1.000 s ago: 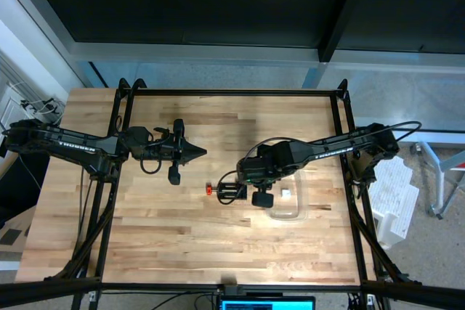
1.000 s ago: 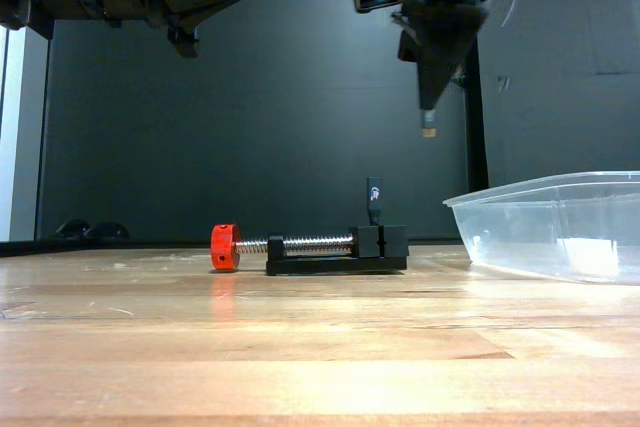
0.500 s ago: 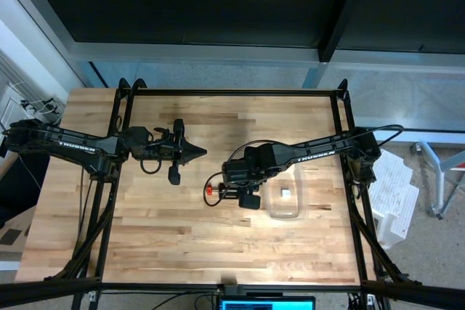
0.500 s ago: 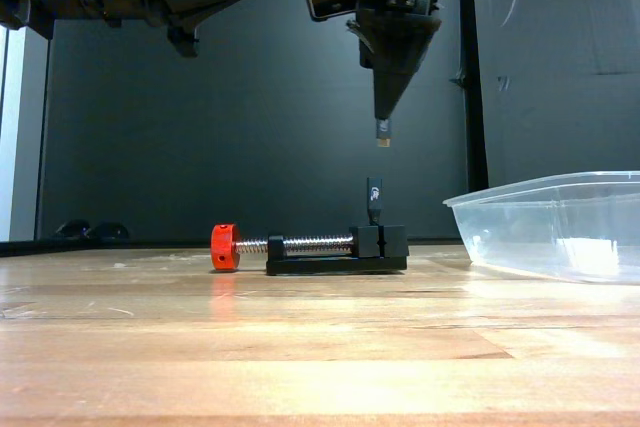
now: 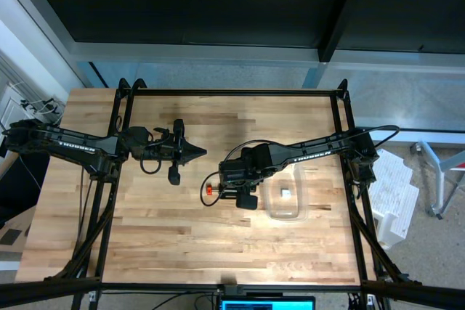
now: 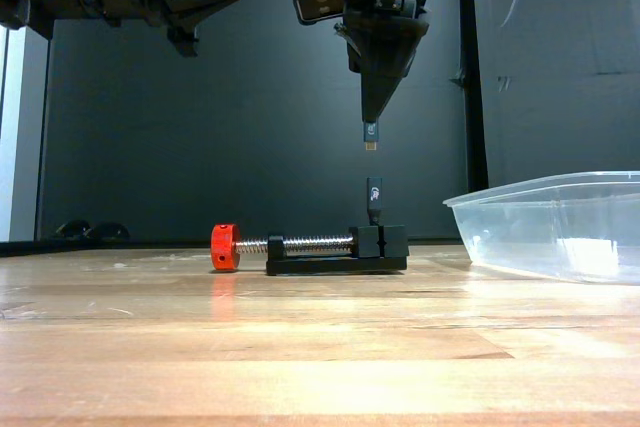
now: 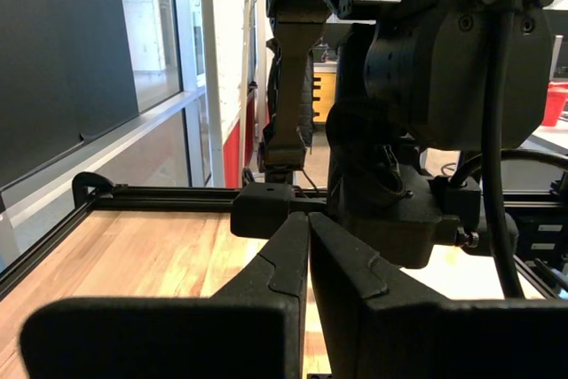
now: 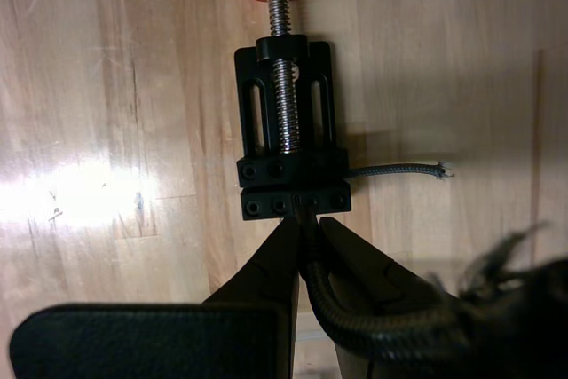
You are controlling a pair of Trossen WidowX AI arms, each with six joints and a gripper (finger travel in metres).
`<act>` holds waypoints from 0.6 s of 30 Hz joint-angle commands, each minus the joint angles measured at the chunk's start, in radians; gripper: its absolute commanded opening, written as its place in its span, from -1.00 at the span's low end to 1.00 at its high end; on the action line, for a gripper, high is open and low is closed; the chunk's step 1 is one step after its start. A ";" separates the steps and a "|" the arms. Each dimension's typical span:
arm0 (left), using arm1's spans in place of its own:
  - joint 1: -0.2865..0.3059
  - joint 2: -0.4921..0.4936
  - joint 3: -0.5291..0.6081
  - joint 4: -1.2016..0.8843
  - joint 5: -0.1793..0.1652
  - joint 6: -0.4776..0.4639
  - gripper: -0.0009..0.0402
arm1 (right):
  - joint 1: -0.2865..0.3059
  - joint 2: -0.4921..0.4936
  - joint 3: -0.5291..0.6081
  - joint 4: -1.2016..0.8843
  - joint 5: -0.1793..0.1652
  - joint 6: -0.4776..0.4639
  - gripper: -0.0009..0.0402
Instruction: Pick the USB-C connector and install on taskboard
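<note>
Jaws of the right gripper (image 6: 371,123): drawn in narrow and pinching a tiny dark USB-C connector (image 6: 371,137), which hangs tip-down from the fingertips.

Position of the connector: in the low view, in the air directly over the thin dark upright pin (image 6: 374,199) of the taskboard, with a clear gap between them. In the right wrist view only a sliver of it shows between the fingers (image 8: 288,246). A braided dark cable (image 8: 355,321) runs back from there and is cut off at the frame edge.

Taskboard (image 6: 335,248): small black rectangular block with a silver threaded screw and a red-orange round knob (image 6: 225,246), flat on the pale wooden table (image 5: 145,215). In the high view the right arm covers most of it; little more than the knob can be made out.

Short loose length of braided cord (image 8: 399,169): on the wood, running out from the block's side to a frayed free end.

Clear plastic tray (image 6: 550,212): on the table to the right of the board, apart from it, cut off by the low view's edge. Holds a small white cube (image 5: 286,193), which shows only as a pale blur through the wall in the low view.

Left gripper (image 5: 202,152): raised over the table's left half, well apart from the board, fingers pressed together with nothing between them. In its own wrist view the right arm's housing blocks what lies ahead.
</note>
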 commanded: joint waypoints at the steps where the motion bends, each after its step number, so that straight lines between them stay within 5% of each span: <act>1: 0.000 0.000 0.000 0.000 0.000 0.000 -0.96 | 0.000 -0.001 -0.019 0.016 0.002 0.001 -0.96; 18: 0.000 0.000 0.000 0.000 0.000 0.000 -0.96 | 0.001 0.010 -0.054 0.061 0.000 -0.006 -0.96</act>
